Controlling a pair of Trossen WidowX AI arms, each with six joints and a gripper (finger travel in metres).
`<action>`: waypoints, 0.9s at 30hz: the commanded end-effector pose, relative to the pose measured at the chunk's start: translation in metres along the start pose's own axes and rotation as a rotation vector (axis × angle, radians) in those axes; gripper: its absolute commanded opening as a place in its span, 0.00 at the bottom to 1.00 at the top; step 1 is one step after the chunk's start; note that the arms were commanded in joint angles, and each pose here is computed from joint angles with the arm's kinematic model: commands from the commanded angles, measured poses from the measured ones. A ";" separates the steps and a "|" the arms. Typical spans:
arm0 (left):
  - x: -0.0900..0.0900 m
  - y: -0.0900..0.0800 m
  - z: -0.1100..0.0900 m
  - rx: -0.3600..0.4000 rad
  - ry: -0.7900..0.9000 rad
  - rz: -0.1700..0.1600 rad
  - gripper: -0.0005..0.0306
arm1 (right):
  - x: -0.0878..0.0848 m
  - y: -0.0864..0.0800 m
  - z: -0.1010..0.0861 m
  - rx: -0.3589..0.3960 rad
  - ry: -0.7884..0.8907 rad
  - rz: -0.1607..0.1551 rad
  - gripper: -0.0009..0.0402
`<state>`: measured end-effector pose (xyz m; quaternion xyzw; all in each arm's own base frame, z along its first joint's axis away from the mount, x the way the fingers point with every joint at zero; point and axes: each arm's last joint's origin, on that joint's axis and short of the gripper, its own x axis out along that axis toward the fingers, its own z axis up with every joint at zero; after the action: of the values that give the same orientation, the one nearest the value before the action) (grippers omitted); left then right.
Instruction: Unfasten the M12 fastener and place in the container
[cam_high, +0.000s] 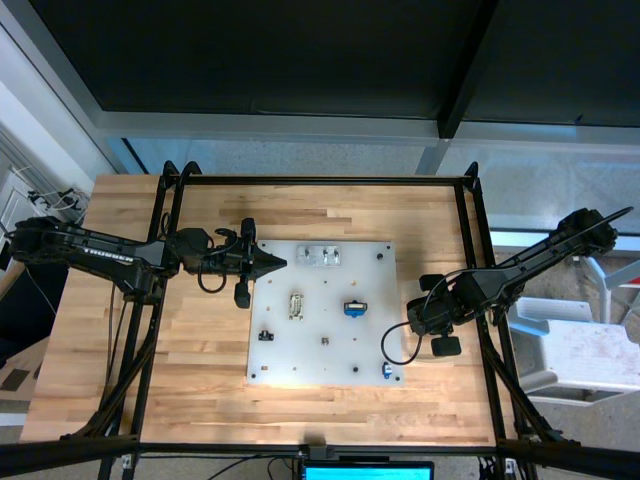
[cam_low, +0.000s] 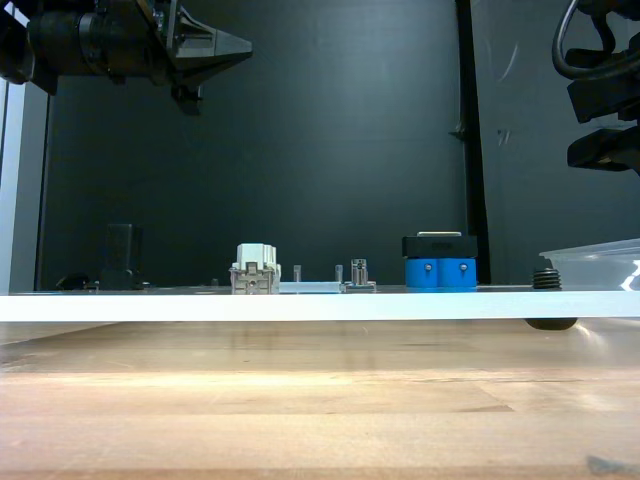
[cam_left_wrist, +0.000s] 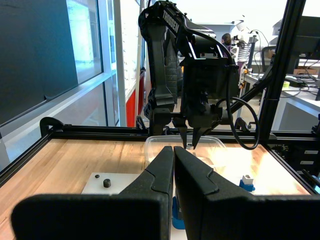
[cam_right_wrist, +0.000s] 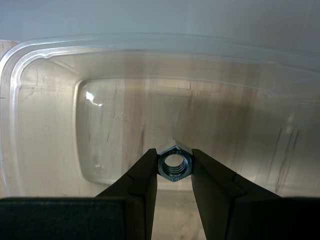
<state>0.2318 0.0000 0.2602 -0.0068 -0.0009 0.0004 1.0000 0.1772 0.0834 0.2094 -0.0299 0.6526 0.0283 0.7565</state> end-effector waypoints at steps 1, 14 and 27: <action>0.000 0.000 0.000 0.000 0.000 0.000 0.02 | 0.000 0.000 0.000 -0.002 -0.002 0.001 0.23; 0.000 0.000 0.000 0.000 0.000 0.000 0.02 | 0.000 0.000 0.000 -0.004 -0.003 0.001 0.42; 0.000 0.000 0.000 0.000 0.000 0.000 0.02 | 0.000 0.000 0.000 -0.004 -0.001 0.000 0.47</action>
<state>0.2318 0.0000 0.2602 -0.0066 -0.0009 0.0004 1.0000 0.1774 0.0836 0.2094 -0.0314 0.6519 0.0302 0.7570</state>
